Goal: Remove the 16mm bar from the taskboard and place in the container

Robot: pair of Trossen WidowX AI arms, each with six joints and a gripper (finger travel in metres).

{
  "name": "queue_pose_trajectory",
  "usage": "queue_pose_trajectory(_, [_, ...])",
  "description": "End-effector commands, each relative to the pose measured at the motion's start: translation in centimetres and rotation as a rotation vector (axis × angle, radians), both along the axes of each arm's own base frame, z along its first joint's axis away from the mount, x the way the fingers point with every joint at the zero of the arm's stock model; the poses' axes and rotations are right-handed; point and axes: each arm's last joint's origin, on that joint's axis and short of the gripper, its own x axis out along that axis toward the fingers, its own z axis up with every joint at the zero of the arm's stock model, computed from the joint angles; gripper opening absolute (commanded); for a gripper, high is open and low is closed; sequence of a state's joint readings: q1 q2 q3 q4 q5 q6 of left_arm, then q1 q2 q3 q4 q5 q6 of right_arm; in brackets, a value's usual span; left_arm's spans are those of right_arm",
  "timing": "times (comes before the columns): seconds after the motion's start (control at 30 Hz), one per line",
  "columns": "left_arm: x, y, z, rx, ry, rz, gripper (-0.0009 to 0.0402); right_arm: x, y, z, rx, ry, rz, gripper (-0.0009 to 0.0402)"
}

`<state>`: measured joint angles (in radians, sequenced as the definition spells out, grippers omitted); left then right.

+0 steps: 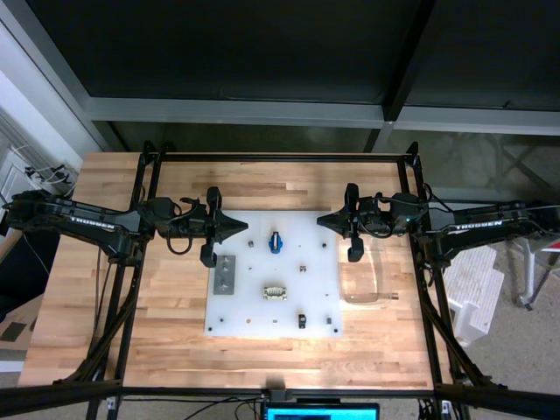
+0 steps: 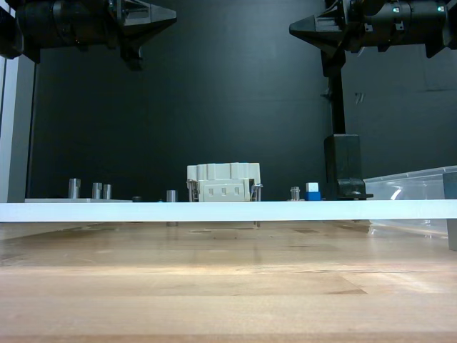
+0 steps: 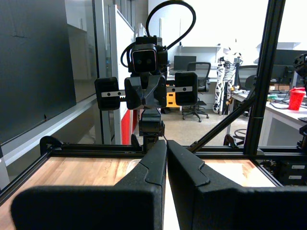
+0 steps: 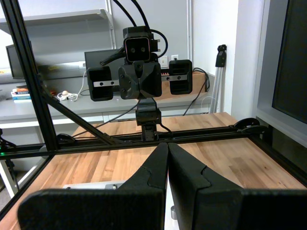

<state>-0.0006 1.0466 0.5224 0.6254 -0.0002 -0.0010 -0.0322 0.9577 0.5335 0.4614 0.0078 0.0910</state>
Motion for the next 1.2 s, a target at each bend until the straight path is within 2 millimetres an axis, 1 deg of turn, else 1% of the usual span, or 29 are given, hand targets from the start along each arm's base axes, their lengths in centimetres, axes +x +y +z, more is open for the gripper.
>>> queue_pose_trajectory(0.03, [0.0, 0.0, 0.0, 0.001, 0.0, 0.0, 0.0, 0.0, 0.0, 0.0, 0.0, 0.0, 0.0, 0.0])
queue_pose_trajectory(0.77, [0.0, 0.0, 0.0, 0.0, 0.0, 0.001, 0.0, 0.0, 0.0, 0.1, 0.013, -0.012, 0.002, 0.0])
queue_pose_trajectory(0.83, [0.0, 0.0, 0.0, 0.0, 0.0, 0.0, 0.0, 0.0, 0.1, 0.0, 0.012, 0.002, 0.031, 0.0])
queue_pose_trajectory(0.93, [0.0, 0.0, 0.0, 0.001, 0.0, 0.001, 0.0, 0.1, 0.6, -0.1, 0.02, 0.09, 0.083, 0.0])
queue_pose_trajectory(1.07, [0.0, 0.0, 0.0, 0.001, 0.0, 0.001, 0.0, 0.1, 1.7, -0.1, 0.018, 0.258, 0.131, 0.0])
queue_pose_trajectory(1.2, [0.0, 0.0, 0.0, 0.0, 0.0, 0.001, 0.0, -0.3, 3.0, 0.2, 0.024, 0.391, 0.167, 0.0])
